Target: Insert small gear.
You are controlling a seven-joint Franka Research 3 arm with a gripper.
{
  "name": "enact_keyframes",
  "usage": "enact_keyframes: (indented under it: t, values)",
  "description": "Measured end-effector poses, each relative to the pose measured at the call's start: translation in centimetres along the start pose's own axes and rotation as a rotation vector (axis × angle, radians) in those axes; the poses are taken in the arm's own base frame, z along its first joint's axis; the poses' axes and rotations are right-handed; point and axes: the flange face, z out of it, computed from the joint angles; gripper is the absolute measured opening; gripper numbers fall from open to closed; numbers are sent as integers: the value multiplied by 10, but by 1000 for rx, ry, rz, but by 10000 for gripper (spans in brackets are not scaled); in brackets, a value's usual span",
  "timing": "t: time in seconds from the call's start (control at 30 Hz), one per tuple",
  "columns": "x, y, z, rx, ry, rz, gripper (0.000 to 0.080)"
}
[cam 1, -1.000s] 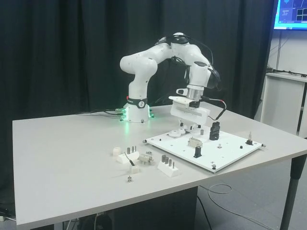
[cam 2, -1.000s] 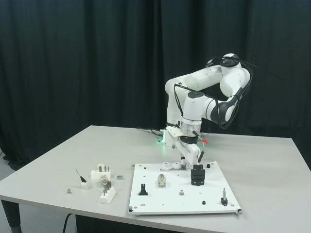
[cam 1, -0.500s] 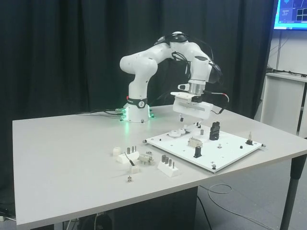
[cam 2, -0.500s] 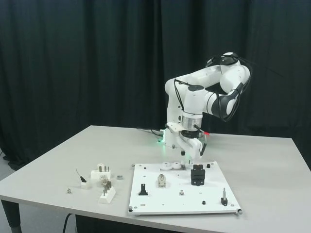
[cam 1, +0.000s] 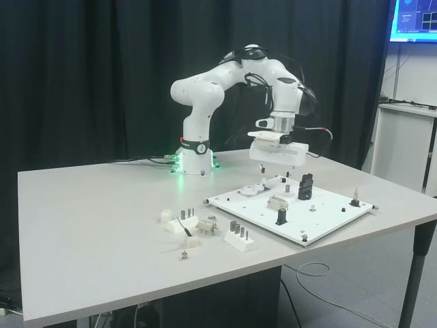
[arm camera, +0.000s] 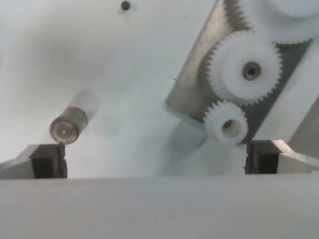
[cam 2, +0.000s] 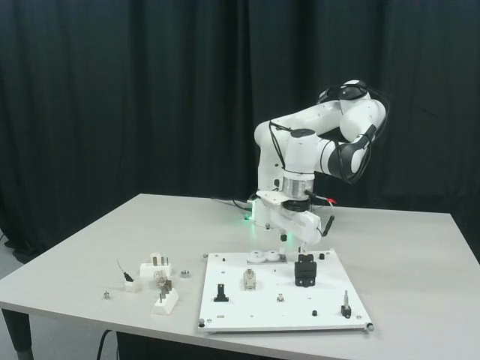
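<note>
- In the wrist view, at the lower left, you are seeing one black fingertip pad (arm camera: 48, 160) sitting apart from everything, with a grey metal peg (arm camera: 68, 125) just above it in the frame.
- Moving toward the middle of that view, the white board (arm camera: 114, 59) is filling most of the picture, and nothing is sitting between the pads.
- To the right of centre, the small gear (arm camera: 227, 123) is resting on its shaft on a grey metal plate (arm camera: 192, 84), its teeth meshing with a larger white gear (arm camera: 245, 68) above it in the frame.
- At the lower right, the other pad is standing well clear of the small gear, so the jaws are spread wide and holding nothing.
- In the first room view, right of centre, the gripper (cam 1: 276, 168) is hanging above the far edge of the board (cam 1: 321, 217); a second ago it was lower, close over the gears, so the arm is lifting away.
- In the second room view, near the middle, the same gripper (cam 2: 292, 235) is hovering above the gears (cam 2: 264, 256) at the board's far edge.
- You can take this as a sign that the gear is seated and released, and the insertion is looking done; the arm appears only to be retreating.
</note>
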Motion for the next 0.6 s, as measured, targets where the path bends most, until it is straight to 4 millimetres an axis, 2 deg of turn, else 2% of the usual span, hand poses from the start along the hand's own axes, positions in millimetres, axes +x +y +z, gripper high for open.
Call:
enact_keyframes:
  t: [0.6]
  values:
    - [4,-2,15,-1,-40,-67,800]
